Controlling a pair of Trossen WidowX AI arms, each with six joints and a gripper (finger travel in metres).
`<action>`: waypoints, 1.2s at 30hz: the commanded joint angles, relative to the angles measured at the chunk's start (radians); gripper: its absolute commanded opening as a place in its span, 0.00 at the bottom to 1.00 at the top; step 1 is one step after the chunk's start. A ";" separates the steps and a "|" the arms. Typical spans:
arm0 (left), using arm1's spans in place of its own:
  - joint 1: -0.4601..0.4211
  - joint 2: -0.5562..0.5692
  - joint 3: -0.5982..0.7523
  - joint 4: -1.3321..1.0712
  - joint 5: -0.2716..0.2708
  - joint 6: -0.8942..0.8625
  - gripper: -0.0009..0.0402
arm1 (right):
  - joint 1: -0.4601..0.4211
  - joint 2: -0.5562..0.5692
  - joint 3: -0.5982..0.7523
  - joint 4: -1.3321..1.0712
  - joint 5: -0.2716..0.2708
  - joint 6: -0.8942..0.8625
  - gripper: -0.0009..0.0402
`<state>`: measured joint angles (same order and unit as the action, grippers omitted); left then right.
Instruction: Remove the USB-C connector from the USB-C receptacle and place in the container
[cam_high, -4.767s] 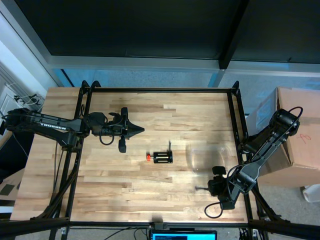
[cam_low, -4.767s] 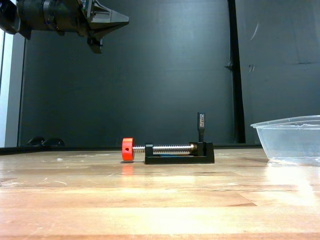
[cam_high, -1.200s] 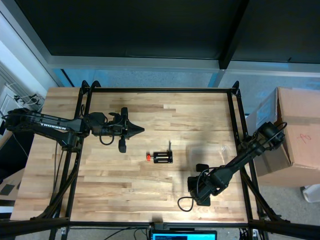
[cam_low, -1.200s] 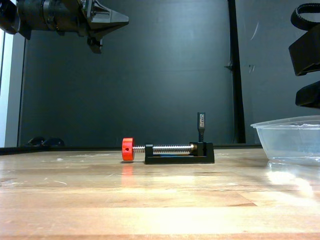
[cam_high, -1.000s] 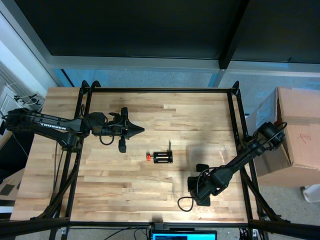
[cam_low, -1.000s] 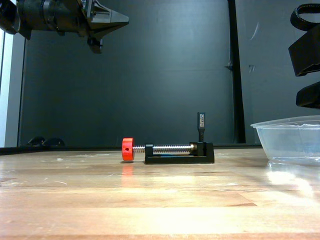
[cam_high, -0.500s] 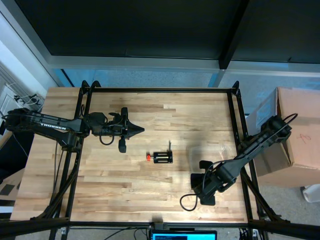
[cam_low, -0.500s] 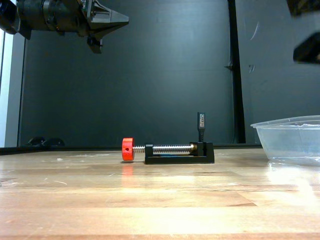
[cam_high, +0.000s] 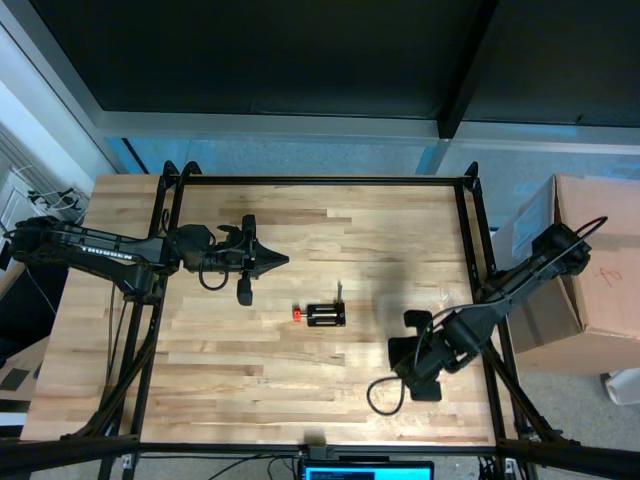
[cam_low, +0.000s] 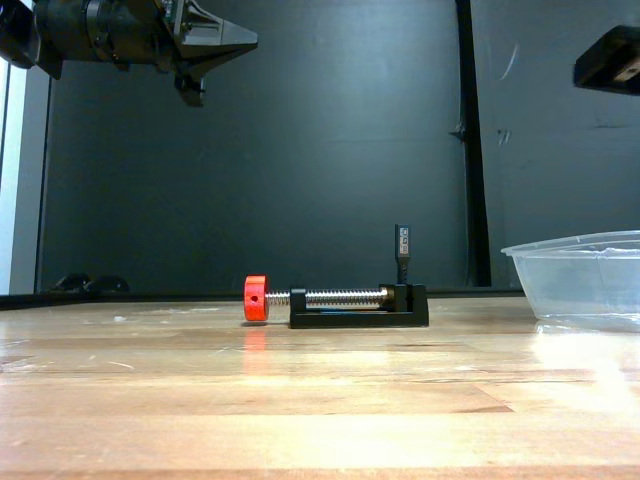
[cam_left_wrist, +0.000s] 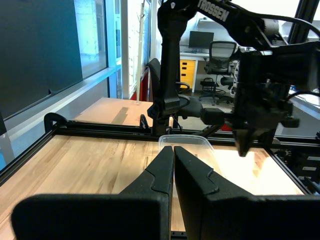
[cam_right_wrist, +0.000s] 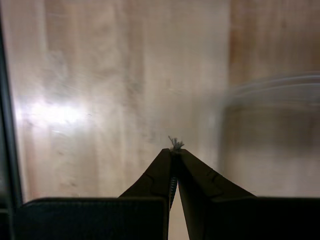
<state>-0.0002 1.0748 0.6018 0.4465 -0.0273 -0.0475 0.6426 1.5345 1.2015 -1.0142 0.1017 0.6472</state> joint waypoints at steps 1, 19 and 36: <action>0.000 0.000 0.000 0.000 0.000 0.000 0.02 | -0.041 -0.036 -0.024 -0.018 0.001 -0.043 0.02; 0.000 0.000 0.000 0.000 0.000 0.000 0.02 | -0.219 -0.187 -0.262 0.038 0.003 -0.196 0.02; 0.000 0.000 0.000 0.000 0.000 0.000 0.02 | -0.224 -0.187 -0.441 0.235 0.002 -0.209 0.03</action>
<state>-0.0002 1.0748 0.6022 0.4465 -0.0277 -0.0471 0.4187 1.3464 0.7609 -0.7815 0.1043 0.4385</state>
